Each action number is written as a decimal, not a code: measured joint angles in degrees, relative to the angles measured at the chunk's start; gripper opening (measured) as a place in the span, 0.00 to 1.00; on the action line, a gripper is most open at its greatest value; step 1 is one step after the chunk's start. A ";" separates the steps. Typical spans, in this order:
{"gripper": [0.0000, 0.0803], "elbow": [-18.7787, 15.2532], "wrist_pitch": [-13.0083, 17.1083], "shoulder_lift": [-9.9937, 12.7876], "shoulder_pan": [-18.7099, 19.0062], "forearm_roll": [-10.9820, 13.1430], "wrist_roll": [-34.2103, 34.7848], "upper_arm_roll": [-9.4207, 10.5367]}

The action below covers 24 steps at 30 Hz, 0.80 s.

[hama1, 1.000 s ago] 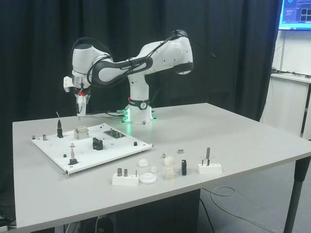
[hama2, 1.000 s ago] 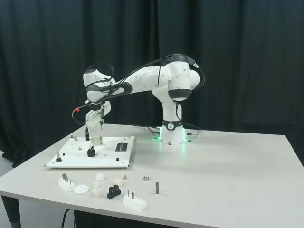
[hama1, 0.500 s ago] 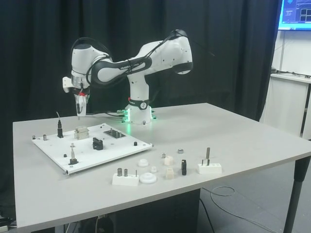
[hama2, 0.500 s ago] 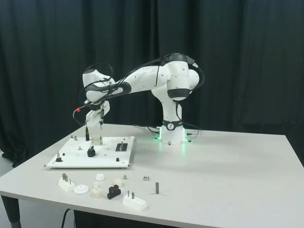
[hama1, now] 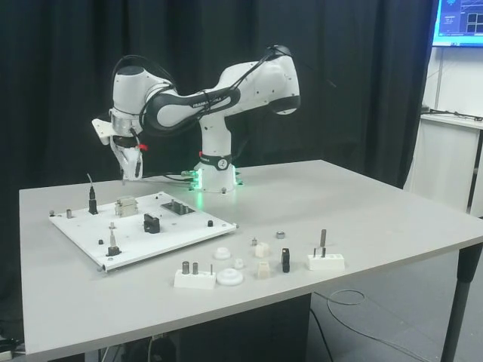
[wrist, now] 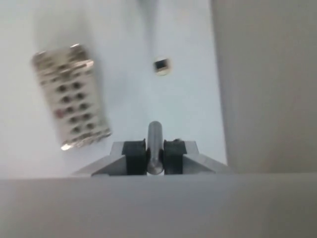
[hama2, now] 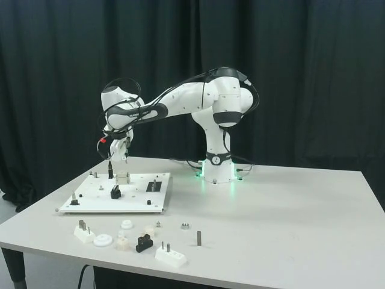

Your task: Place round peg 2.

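Left third of both room views: the white robot arm reaches out over the far left part of the flat white assembly board (hama1: 143, 226), which lies on the grey table (hama1: 362, 204); its gripper (hama1: 130, 172) hangs above the board's rear area, well clear of the surface. In the wrist view, the perforated grey metal block (wrist: 72, 96) occupies the upper left of the frame, lying on the board, and a small square socket (wrist: 161, 66) sits at upper centre, apart from the block. At lower centre of that view, the slim grey metal round peg (wrist: 155, 146) is clamped between the two black finger pads (wrist: 134, 156), so the gripper is closed on the peg, with the shaft projecting downward past the fingertips toward the board. Handling, as a judgement: the peg looks rigid, light and smooth, hence liable to slip or tilt if squeezed off-centre; the present hold near its upper end, with flat pads on opposite sides of the shaft, keeps it aligned with the approach axis and leaves the lower end free for insertion. Centre to right of the first room view: spare white holders and loose small parts (hama1: 260, 260) lie on the table in front of the board, away from the gripper.
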 joint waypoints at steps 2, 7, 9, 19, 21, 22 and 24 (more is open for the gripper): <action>0.09 0.80 -1.33 -0.01 0.42 0.00 -0.98 -0.53; 0.09 2.98 -5.28 -0.01 1.75 0.16 -5.40 -2.20; 0.09 3.83 -6.87 -0.01 2.34 0.41 -6.92 -2.86; 0.09 8.13 -13.29 0.30 5.08 3.84 -16.64 -3.89; 0.09 8.83 -14.37 0.61 5.60 4.48 -19.24 -3.85; 0.09 9.14 -14.93 0.85 5.89 4.80 -20.59 -3.82; 0.09 9.71 -16.05 1.43 6.46 5.49 -22.37 -3.80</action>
